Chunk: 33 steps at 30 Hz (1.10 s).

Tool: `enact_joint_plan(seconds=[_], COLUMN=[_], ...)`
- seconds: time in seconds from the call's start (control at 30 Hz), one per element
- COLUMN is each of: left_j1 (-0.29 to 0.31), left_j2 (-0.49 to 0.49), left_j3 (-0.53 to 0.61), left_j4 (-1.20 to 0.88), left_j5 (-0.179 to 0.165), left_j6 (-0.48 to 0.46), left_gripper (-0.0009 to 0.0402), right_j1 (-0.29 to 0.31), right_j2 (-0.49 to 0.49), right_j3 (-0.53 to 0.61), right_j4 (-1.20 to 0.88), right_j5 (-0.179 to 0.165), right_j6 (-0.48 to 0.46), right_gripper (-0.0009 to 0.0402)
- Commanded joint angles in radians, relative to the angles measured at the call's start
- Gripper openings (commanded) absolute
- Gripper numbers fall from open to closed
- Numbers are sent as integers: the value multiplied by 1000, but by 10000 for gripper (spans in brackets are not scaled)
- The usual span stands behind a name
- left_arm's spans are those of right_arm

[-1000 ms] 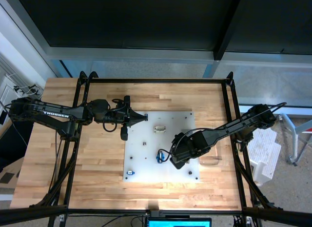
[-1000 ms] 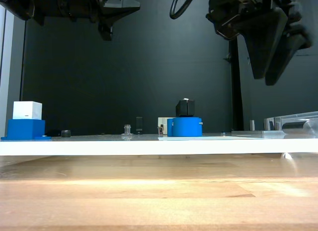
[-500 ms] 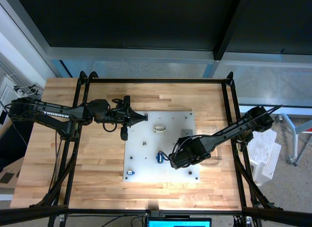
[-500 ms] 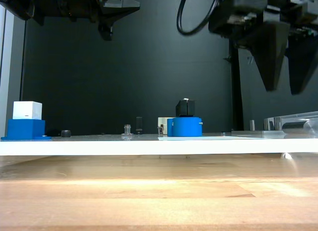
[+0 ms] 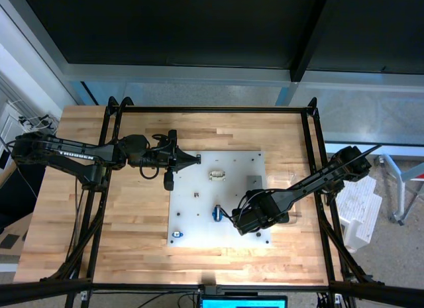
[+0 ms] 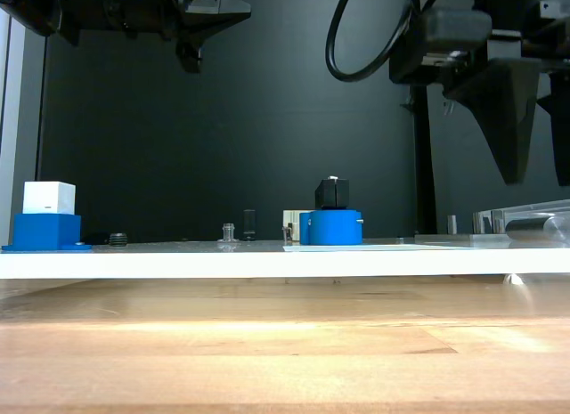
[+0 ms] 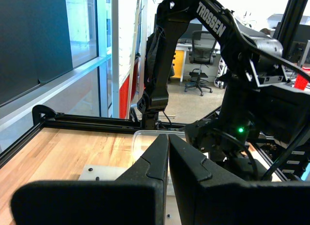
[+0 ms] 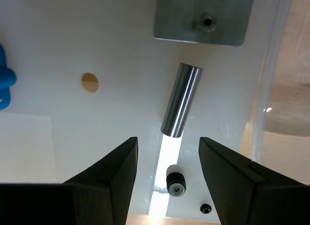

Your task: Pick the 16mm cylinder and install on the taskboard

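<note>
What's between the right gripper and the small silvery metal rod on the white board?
Nothing visible: the slim silvery-grey metal rod lies bare on the white square plate, directly below the open right gripper. The left gripper hangs shut by the plate's far-left corner.

Two grippers: the left gripper [image 5: 197,159], fingers pressed together, hangs over the far left corner of the board, and the right gripper [image 8: 168,142], fingers apart, hangs above its right side. One white board [image 5: 199,218] carries one metal rod [image 8: 181,100] (lying flat), one grey block [image 8: 203,17], one blue round plug [image 6: 334,228], one beige plug [image 5: 216,175], and one blue base [image 6: 44,231] with one white cube [image 6: 49,197]. One clear tray [image 6: 534,207]. Black screws [image 8: 175,181]: two, as far as I can tell.
</note>
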Motion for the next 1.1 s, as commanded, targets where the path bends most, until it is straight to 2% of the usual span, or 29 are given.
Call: enact_joint_plan(seconds=[0.03, 0.37, 0.7, 1.1], left_j1=[0, 0, 0, 0], left_j2=[0, 0, 0, 0], left_j3=[0, 0, 0, 0], left_j4=[0, 0, 0, 0], left_j5=[0, 0, 0, 0], left_j6=[0, 0, 0, 0], left_gripper=[0, 0, 0, 0], right_j1=[0, -2, -4, -5], right_j2=[-1, -1, -1, -1], right_j3=[-33, -106, -127, -142], right_j4=[53, 145, 153, 158], right_j5=[-2, -2, 1, 1], right_j6=[18, 54, 59, 56], right_gripper=[173, 172, 169, 94])
